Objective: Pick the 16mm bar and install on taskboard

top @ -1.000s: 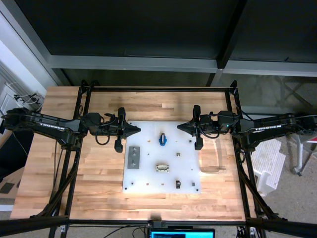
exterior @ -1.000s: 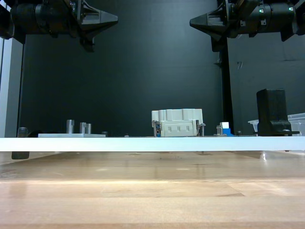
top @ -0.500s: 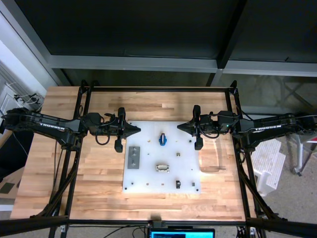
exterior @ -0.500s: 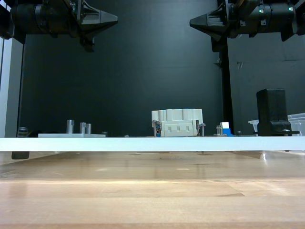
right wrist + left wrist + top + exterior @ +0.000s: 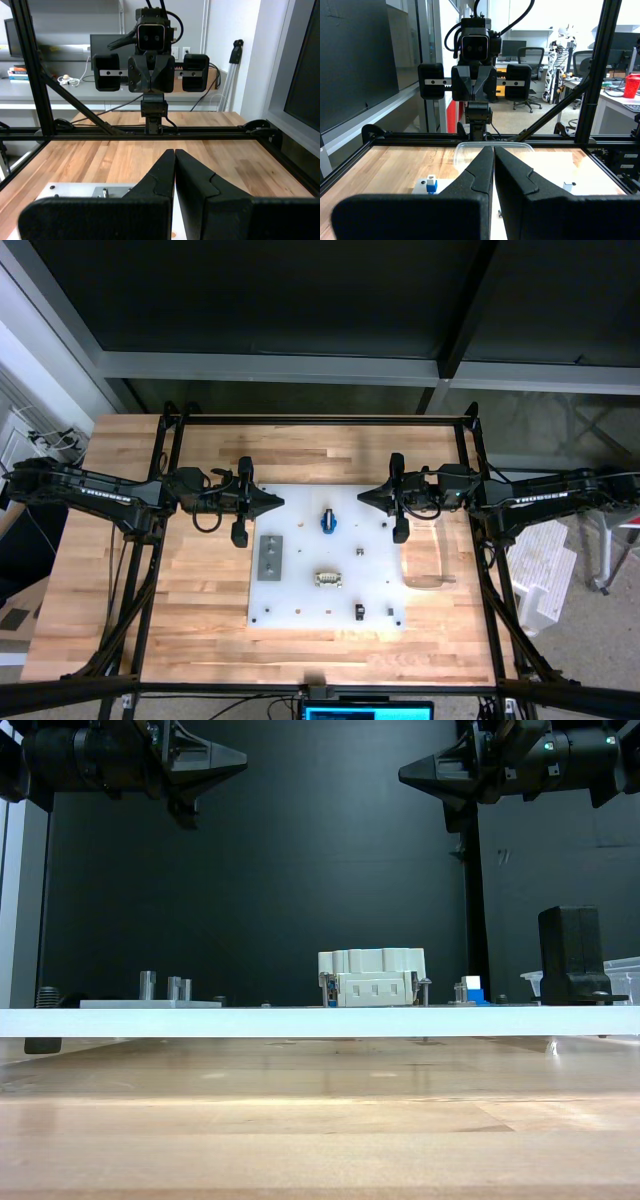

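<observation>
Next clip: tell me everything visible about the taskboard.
The taskboard is a white, plastic-looking square slab lying flat on the wooden table, mid-table. It carries a grey metal block with short pins, a blue knob, a beige connector and a small black part. A clear tray lies beside its right edge. The left gripper and right gripper, both shut, hover high above its far end, touching nothing.
</observation>
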